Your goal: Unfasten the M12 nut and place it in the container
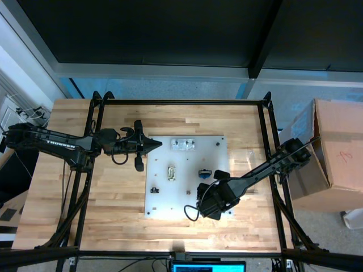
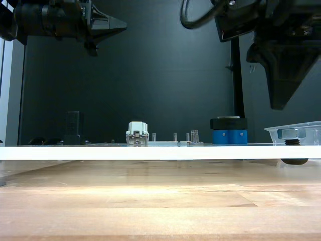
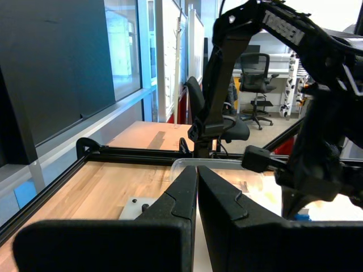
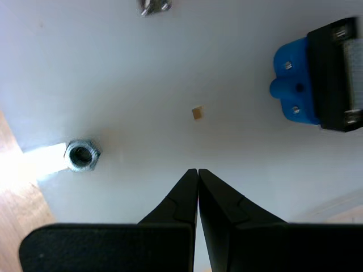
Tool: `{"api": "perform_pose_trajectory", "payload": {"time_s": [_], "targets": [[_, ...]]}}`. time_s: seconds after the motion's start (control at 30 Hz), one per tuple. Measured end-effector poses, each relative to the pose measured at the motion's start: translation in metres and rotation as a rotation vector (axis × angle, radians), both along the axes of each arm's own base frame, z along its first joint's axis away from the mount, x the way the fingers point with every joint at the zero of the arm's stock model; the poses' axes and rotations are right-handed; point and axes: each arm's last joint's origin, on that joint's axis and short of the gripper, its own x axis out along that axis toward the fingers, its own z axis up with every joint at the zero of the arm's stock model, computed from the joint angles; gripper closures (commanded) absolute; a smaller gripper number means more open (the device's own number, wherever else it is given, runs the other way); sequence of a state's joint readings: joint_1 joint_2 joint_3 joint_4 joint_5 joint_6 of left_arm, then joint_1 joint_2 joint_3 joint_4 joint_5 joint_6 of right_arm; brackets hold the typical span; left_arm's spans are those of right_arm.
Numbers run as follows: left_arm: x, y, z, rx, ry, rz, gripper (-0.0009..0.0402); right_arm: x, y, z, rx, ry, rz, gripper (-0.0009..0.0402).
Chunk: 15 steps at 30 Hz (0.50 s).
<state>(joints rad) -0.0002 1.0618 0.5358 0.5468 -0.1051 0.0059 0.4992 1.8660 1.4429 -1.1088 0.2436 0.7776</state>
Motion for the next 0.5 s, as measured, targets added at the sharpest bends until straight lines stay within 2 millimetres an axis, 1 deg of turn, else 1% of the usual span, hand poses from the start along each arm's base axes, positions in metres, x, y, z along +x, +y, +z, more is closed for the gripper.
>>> {"api": "perform_pose_trajectory", "payload": {"time_s": [0.13,0.23,0.33,0.43,0.5], "targets": [[0.000,0.000,0.000,0.000,0.000,0.000,0.0393,-0.001,0.002,0.000,0.089,0.043,0.004,0.0393],[0.000,0.000,0.000,0.000,-0.001,0.000,0.0393,0.000,0.009,0.000,0.232,0.073,0.042,0.0393],[0.000,0.000,0.000,0.000,-0.001,0.000,0.0393,0.005,0.015,0.001,0.353,0.055,0.087,0.0393],[0.000,0.000,0.000,0.000,0.000,0.000,0.0393,0.009,0.018,0.000,0.384,0.028,0.097,0.0393],[0.000,0.000,0.000,0.000,0.000,0.000,0.0393,0.011,0.020,-0.006,0.381,0.033,0.098,0.0393]]}}
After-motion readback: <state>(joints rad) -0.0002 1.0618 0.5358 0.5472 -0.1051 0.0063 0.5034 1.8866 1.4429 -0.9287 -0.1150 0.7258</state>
